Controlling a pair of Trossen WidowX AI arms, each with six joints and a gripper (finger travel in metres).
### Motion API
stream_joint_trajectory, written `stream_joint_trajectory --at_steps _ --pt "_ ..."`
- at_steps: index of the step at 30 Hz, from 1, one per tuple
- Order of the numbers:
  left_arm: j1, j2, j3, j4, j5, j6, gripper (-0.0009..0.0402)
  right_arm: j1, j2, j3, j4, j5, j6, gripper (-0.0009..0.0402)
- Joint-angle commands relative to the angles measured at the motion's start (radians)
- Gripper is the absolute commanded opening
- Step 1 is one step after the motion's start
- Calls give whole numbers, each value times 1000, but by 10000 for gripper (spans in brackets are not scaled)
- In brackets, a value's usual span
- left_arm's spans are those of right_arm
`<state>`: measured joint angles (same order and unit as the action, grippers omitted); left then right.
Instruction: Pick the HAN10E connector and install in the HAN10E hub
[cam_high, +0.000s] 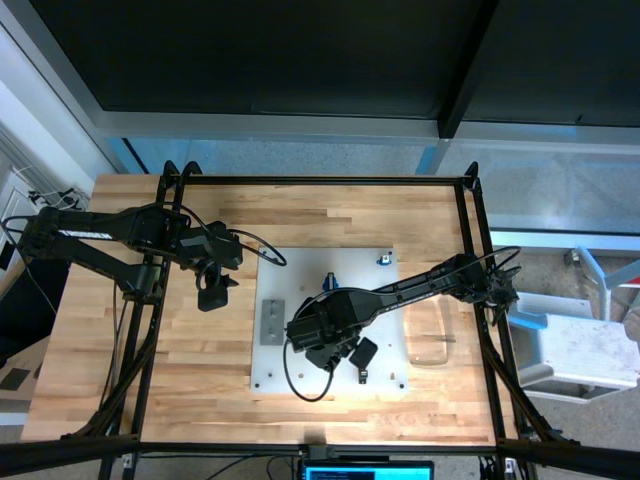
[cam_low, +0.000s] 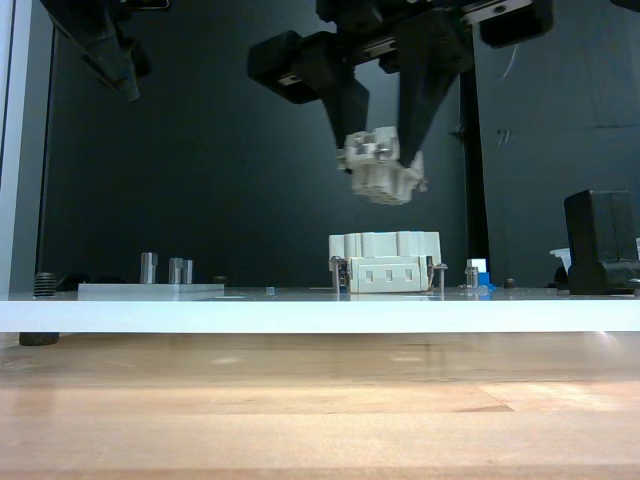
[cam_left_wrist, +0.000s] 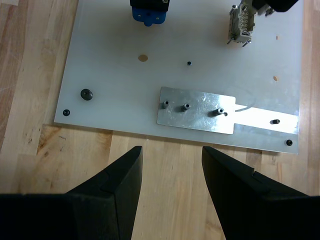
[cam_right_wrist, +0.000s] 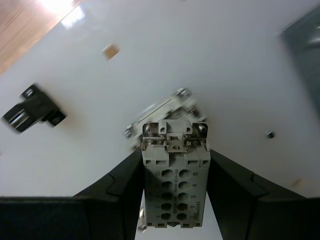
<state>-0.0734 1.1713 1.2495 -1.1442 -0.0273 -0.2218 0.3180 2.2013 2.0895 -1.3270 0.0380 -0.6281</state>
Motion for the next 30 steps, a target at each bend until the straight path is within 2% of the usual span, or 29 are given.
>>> stream_joint_trajectory --at_steps 1,5,8,13,19,23,25,27,30 --pt "0 0 0 0 0 0 162 11 0 0 0 -4 -2 36" --pt "0 0 0 0 0 0 160 24 0 0 -31 -3 -10 36" --pt "0 0 0 0 0 0 162 28 0 0 -35 -4 -121 36" --pt "0 0 0 0 0 0 160 34 0 0 -50 -4 -466 36" --pt "0 0 0 0 0 0 160 36 0 0 -50 -4 -984 36" --pt "0 0 0 0 0 0 162 35 0 0 -47 -4 -1270 36" --pt "0 0 0 0 0 0 161 35 1 0 -45 -5 -1380 36" --pt "0 0 0 0 0 0 160 33 7 0 -31 -5 -1447 36" --pt "0 0 0 0 0 0 162 17 13 0 -26 -41 -1524 36"
